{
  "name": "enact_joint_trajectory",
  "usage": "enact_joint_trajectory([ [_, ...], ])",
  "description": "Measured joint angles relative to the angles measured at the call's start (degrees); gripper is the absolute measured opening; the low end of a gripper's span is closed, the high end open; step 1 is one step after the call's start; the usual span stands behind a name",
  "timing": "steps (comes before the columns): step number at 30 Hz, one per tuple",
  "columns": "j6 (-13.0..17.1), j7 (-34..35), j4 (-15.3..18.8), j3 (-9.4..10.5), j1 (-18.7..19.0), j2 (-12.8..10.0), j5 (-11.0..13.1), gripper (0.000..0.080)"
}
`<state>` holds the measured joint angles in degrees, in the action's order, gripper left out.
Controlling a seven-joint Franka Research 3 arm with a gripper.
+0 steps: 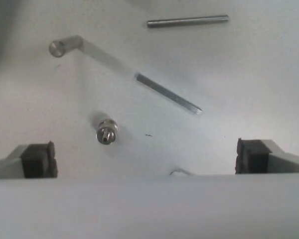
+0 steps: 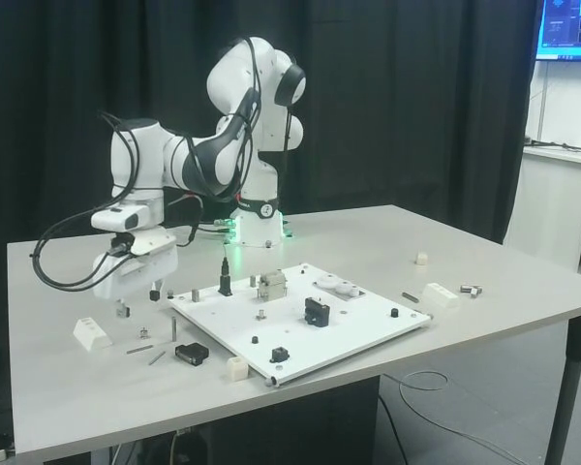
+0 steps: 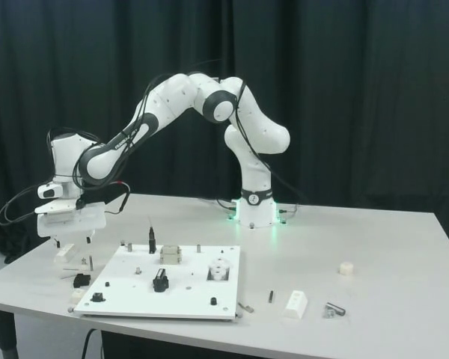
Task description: Remove USB.
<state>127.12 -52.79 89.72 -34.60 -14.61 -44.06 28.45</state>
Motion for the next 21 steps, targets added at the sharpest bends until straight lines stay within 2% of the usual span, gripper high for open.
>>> enact_joint_trajectory([
  [6, -2.28, 1.29, -0.88, -0.54, 0.25, 0.24, -0.41, 0.0800],
  [9, -4.35, 2.60, -1.31, -0.83, 0.47, 0.52, -0.74, 0.0800],
  [16, -10.75, 5.30, -1.47, -2.03, 1.77, 2.12, -1.61, 0.0800],
  [21, -16.64, 7.04, -1.18, -3.28, 3.33, 3.92, -2.53, 0.0800],
])
